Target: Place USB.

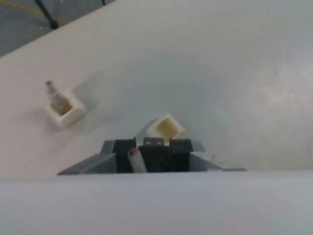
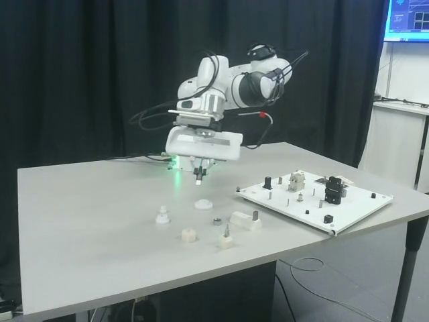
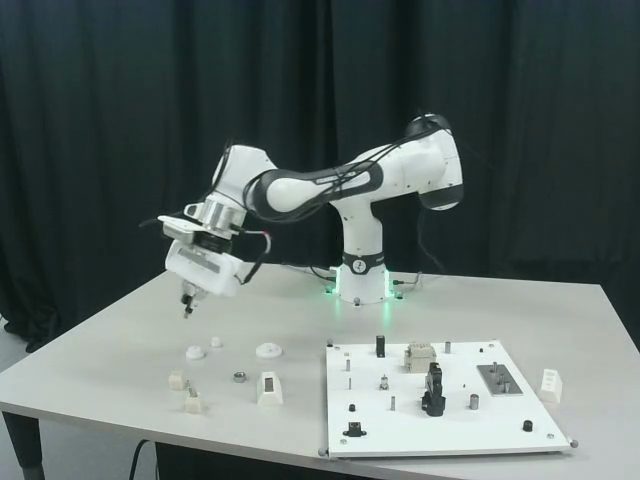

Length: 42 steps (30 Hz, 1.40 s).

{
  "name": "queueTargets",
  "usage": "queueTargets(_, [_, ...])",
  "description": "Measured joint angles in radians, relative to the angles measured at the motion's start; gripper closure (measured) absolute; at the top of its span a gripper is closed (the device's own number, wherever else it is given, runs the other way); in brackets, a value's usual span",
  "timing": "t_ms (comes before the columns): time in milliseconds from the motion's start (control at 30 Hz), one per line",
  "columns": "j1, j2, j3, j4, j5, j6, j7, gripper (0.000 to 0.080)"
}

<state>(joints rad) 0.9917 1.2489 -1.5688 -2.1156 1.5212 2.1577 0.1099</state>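
One USB [image 2: 198, 176] sits pinched between the tool's [image 2: 199, 180] fingers, above the table [image 2: 80, 221].

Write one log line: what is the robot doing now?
task: place USB | gripper: above table, fingers around thin part | loose white parts: on table | board: untouched

- white arm [image 3: 330, 185] with rounded shells and black joint bands
- black cables [image 2: 157, 113] loop along it
- green light glows at its base [image 3: 362, 285]
- boxy white wrist housing [image 2: 203, 143], black fingers [image 1: 180, 148]
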Motion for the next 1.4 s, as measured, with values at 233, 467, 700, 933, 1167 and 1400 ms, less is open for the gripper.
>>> queueTargets(233, [-0.095, 0.009, 0.023, 0.061, 0.001, -0.039, 0.082, 0.0662])
queueTargets(467, [-0.180, 0.032, 0.042, 0.130, 0.002, -0.090, 0.196, 0.0662])
queueTargets(700, [-0.244, 0.041, 0.066, 0.189, -0.004, -0.116, 0.310, 0.0662])
queueTargets(933, [-0.290, 0.043, 0.083, 0.237, -0.022, -0.154, 0.416, 0.0662])
queueTargets(1167, [-0.322, 0.051, 0.089, 0.280, -0.045, -0.198, 0.536, 0.0662])
queueTargets(1400, [-0.348, 0.052, 0.105, 0.323, -0.090, -0.207, 0.645, 0.0662])
